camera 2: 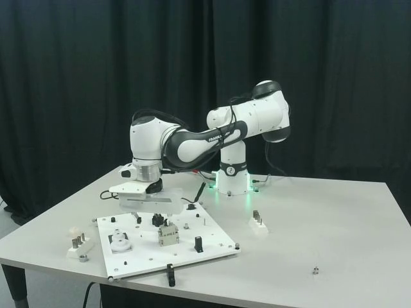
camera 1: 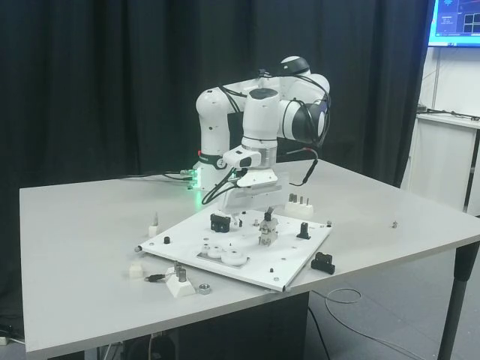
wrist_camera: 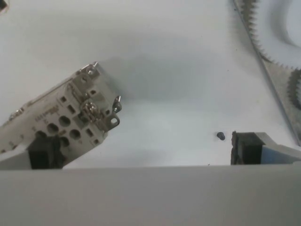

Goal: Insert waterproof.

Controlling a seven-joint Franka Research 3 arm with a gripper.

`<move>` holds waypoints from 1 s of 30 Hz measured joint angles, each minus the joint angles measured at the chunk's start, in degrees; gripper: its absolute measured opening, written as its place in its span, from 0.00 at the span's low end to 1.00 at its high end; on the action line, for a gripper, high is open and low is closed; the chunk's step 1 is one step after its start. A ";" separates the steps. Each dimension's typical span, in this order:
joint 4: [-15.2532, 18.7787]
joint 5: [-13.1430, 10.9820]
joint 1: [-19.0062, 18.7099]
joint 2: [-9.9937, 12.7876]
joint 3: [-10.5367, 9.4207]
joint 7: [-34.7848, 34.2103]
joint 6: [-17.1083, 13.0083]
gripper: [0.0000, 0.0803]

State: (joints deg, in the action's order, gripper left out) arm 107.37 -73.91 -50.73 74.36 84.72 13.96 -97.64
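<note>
The waterproof connector [wrist_camera: 70, 115], a grey metal block with round holes and small latch clips, stands on the white board [wrist_camera: 178, 70]. In the wrist view it lies against the inner side of one black fingertip [wrist_camera: 44, 153], while the other fingertip [wrist_camera: 245, 148] is far from it. My gripper [wrist_camera: 146, 150] is open wide and holds nothing. From the room views, the gripper [camera 1: 251, 208] [camera 2: 151, 208] hovers low over the rear part of the board, with the connector [camera 1: 266, 231] [camera 2: 169, 235] just in front of it.
White gears [wrist_camera: 282, 28] [camera 2: 119, 244] sit on a plate on the board. Black fixtures [camera 1: 220, 223] [camera 2: 198, 244] and a small black screw [wrist_camera: 221, 136] are also on the board [camera 1: 300, 255]. Loose parts [camera 1: 180, 283] [camera 2: 77, 247] and a black clip [camera 1: 323, 262] lie on the grey table [camera 1: 82, 225].
</note>
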 joint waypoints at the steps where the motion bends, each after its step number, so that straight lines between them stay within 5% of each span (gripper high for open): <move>1: 0.00 0.00 0.00 0.00 0.00 0.00 0.00 1.00; 30: -0.37 0.32 0.18 0.04 -0.70 0.00 -0.06 1.00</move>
State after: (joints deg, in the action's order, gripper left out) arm 107.00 -73.59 -50.55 74.40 84.02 13.97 -97.70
